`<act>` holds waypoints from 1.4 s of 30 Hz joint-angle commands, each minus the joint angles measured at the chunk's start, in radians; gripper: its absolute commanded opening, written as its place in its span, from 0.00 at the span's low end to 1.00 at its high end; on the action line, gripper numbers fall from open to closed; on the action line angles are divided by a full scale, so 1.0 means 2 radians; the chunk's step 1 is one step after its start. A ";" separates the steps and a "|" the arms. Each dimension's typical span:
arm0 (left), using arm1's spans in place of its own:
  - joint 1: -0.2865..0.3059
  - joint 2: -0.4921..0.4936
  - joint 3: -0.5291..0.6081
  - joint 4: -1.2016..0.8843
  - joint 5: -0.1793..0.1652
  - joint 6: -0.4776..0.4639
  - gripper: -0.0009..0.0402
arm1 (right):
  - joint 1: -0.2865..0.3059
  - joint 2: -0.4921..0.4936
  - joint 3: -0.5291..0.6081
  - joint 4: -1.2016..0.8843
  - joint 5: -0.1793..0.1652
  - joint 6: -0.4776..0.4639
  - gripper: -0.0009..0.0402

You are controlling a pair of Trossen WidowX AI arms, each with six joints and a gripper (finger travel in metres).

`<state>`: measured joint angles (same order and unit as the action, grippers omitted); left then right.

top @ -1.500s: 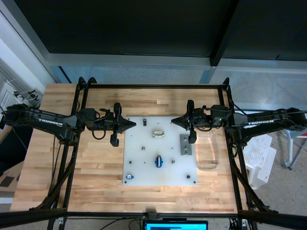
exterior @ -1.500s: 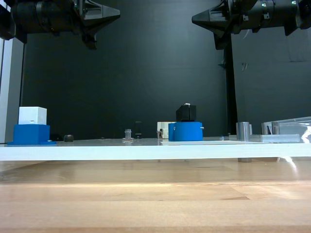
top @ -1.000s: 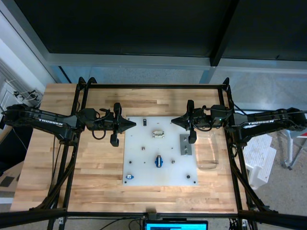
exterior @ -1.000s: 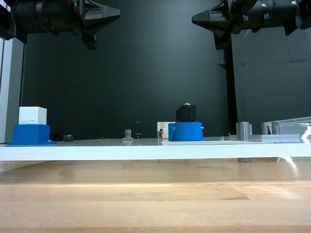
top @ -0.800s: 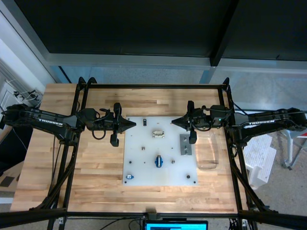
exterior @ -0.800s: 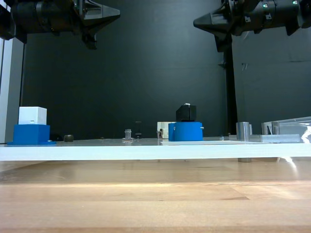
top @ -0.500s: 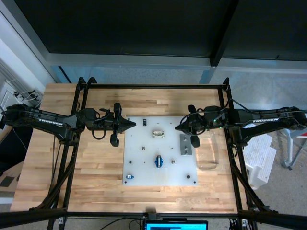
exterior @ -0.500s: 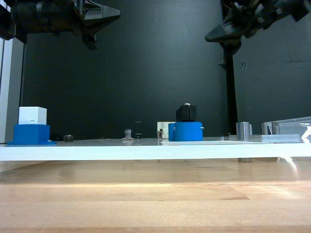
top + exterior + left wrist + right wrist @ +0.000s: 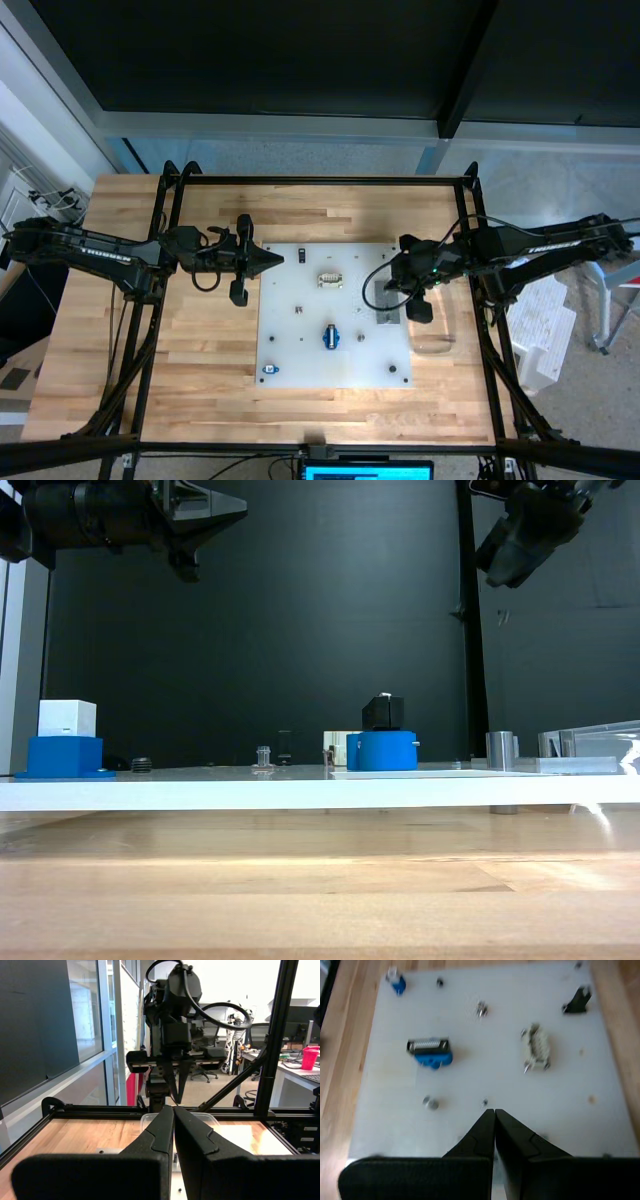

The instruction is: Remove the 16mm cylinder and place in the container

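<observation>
Right gripper [image 9: 494,1114], pinched closed, hangs high above the white board [image 9: 300,350]; the small upright silvery metal cylinder [image 9: 499,750] stands below it, toward near-left. Left gripper [image 9: 272,260], closed too, waits farther away at left.

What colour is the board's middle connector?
Blue connector, best in right wrist view. Right gripper hovers over the board's right side, left gripper at its left edge.

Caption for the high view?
Right gripper above the grey block beside the container; left gripper parked at the board's left edge.
</observation>
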<state>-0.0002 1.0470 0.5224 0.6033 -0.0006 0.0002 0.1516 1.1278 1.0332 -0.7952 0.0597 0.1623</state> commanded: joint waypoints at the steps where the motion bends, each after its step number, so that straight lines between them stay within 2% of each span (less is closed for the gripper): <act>1: 0.000 0.000 0.000 0.000 0.000 0.000 0.02 | 0.014 0.024 0.022 -0.027 0.001 0.008 0.02; 7: 0.000 0.000 0.000 0.000 0.000 0.000 0.02 | 0.026 0.074 0.055 -0.068 0.000 0.019 0.02; 16: 0.000 0.000 0.000 0.000 0.000 0.000 0.02 | 0.049 0.137 0.078 -0.069 0.001 0.026 0.05; 24: 0.000 0.000 0.000 0.000 0.000 0.000 0.02 | 0.064 0.178 0.079 -0.065 0.002 0.048 0.21; 26: 0.000 0.000 0.000 0.000 0.000 0.000 0.02 | 0.070 0.186 0.079 -0.064 0.010 0.055 0.25; 28: 0.000 0.000 0.000 0.000 0.000 0.000 0.02 | 0.077 0.192 0.079 -0.063 0.026 0.061 0.30; 35: 0.000 0.000 0.000 0.000 0.000 0.000 0.02 | 0.093 0.213 0.086 -0.059 0.028 0.078 0.44; 42: 0.000 0.000 0.000 0.000 0.000 0.000 0.02 | 0.103 0.247 0.104 -0.057 0.029 0.093 0.52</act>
<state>-0.0002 1.0470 0.5228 0.6033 -0.0010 0.0002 0.3534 1.6073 1.2301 -0.9077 0.1169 0.3401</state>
